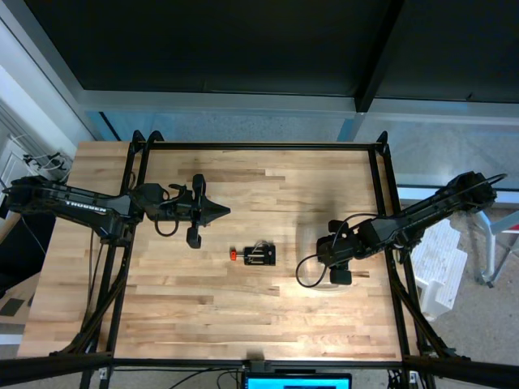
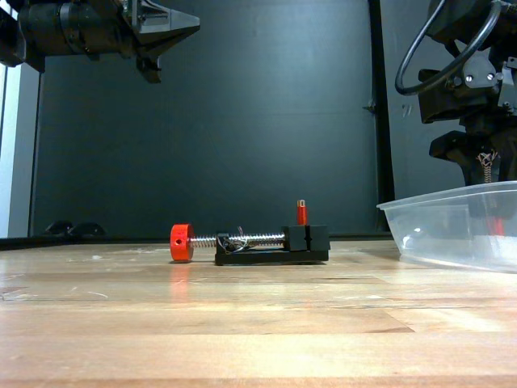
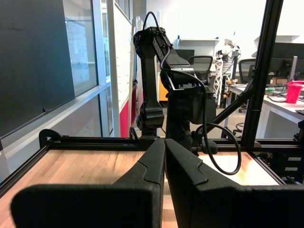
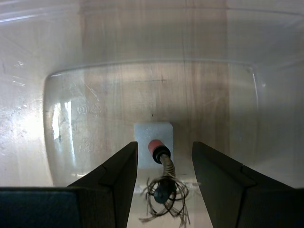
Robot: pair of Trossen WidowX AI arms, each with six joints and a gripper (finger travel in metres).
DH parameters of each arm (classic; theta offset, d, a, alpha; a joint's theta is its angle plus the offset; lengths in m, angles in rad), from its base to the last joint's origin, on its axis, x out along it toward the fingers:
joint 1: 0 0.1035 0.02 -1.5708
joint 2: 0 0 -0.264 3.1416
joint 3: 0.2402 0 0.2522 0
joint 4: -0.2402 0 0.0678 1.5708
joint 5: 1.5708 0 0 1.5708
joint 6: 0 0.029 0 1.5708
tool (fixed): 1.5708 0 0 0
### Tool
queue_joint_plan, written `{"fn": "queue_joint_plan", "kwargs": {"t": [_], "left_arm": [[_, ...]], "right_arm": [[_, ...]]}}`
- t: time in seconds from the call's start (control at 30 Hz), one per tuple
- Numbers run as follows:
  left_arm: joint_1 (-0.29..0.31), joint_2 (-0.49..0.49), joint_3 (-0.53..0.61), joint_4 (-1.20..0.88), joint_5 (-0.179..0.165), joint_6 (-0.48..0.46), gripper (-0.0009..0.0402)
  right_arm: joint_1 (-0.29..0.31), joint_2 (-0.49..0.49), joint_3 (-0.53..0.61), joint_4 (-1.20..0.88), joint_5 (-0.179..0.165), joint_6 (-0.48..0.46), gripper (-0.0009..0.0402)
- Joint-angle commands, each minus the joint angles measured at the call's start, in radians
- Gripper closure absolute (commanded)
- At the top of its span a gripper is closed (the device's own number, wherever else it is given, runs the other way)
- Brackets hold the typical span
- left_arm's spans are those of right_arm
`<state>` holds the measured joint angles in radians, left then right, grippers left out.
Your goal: Pick the RCA connector and install on taskboard
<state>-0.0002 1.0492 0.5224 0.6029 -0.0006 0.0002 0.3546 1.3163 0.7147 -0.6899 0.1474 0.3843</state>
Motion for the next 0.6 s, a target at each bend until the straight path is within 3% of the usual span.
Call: {"fn": "queue_joint_plan", "kwargs": {"t": [0.03,0.6], "left_arm": [[0.000,0.000,0.000,0.000,0.000,0.000,0.0393],[0.000,0.000,0.000,0.000,0.000,0.000,0.0393]], "right_arm": [[0.000,0.002,-0.006,0.012,0.001,0.001,0.0236],[0.001,0.002,-0.031,0.048,0.002,0.001,0.0239]]}}
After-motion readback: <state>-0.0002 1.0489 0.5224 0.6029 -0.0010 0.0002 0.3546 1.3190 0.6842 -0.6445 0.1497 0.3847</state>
